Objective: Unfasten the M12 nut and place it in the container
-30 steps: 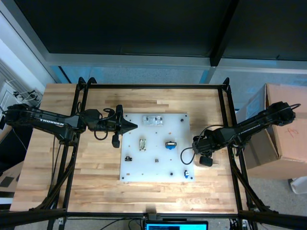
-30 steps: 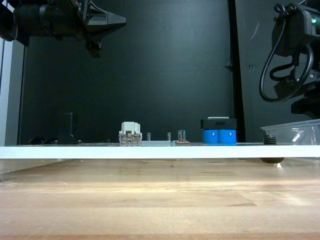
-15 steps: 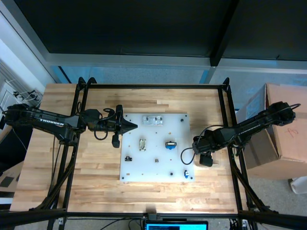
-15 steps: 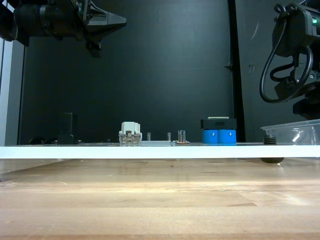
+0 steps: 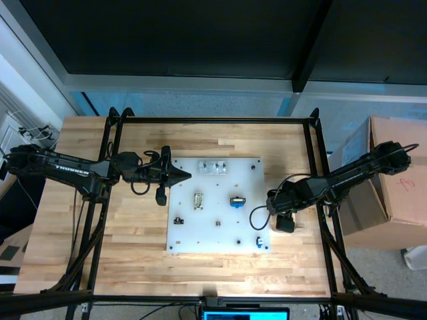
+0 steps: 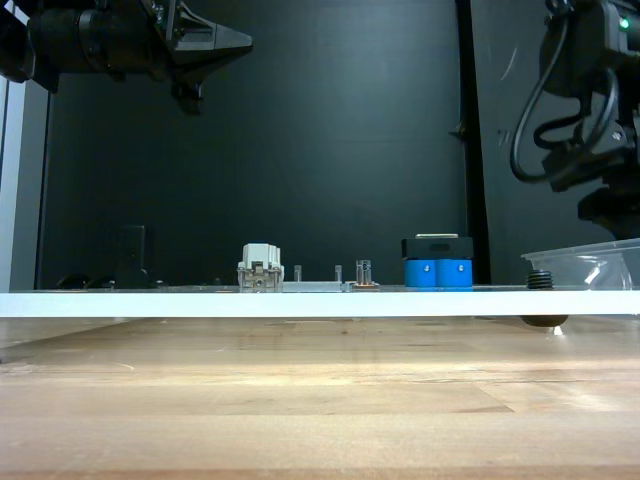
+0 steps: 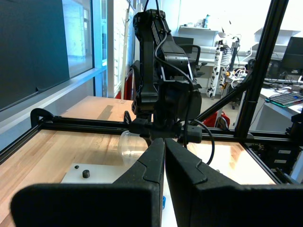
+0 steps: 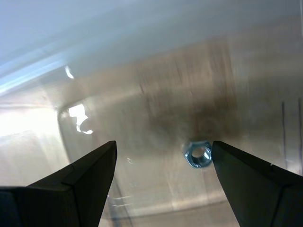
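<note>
Nut [image 8: 199,154] lies free in container [image 6: 590,258], below right gripper [image 8: 162,147]; jaws wide apart, holding nothing. Left gripper [image 5: 185,176] closed, empty, over board's [image 5: 200,233] left edge.

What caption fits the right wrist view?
Open right gripper above the silver nut lying free in the clear container; elsewhere, the left gripper hangs shut over the board's left edge.

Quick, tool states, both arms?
Left tool: shut, empty, above the board's left edge.
Right tool: open above the container; nut lies free inside it.

Right pincer [image 8: 163,150] has risen slightly — above container [image 6: 588,262].
</note>
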